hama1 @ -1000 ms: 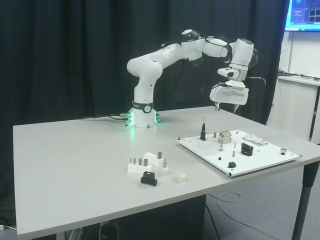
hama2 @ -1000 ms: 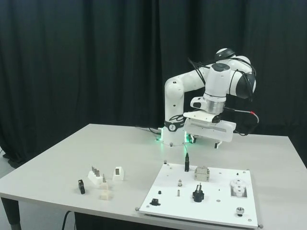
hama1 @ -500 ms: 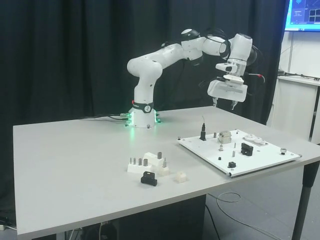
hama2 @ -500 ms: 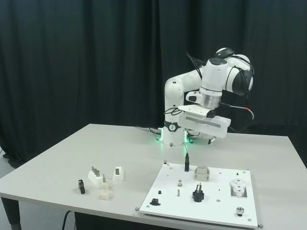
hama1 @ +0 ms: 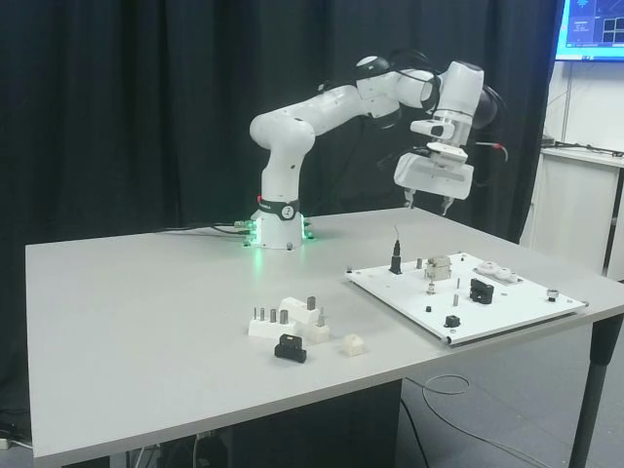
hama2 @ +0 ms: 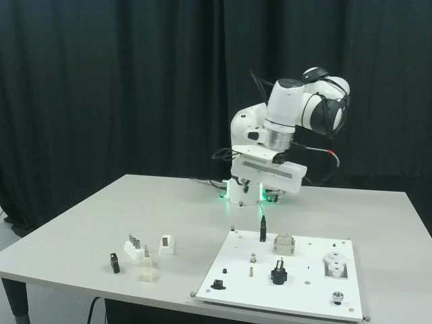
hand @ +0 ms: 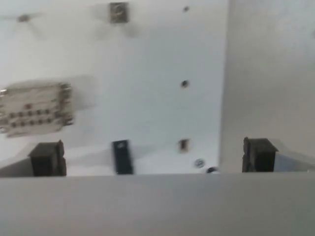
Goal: Pick Ethernet.
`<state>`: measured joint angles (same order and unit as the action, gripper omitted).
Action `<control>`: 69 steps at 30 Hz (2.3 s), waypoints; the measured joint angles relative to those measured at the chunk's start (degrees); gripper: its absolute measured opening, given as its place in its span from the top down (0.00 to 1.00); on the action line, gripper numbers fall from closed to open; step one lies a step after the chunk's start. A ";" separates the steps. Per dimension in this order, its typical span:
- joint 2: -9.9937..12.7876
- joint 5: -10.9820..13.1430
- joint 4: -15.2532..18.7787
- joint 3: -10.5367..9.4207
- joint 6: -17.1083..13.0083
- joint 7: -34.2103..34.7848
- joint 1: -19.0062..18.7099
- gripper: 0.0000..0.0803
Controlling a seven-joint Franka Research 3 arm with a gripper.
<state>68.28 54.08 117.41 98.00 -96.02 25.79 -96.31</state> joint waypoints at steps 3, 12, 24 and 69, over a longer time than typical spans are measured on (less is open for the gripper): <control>0.00 -0.52 0.39 0.00 -0.91 -2.22 1.25 0.00; 0.00 -0.93 1.86 0.06 -3.26 -7.95 5.19 0.00; 0.00 -0.86 3.46 0.59 -6.34 -7.95 11.44 0.00; 3.85 15.36 -4.46 -6.79 -10.05 41.21 37.06 0.00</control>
<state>72.14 69.44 112.95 91.21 -106.06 67.00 -59.25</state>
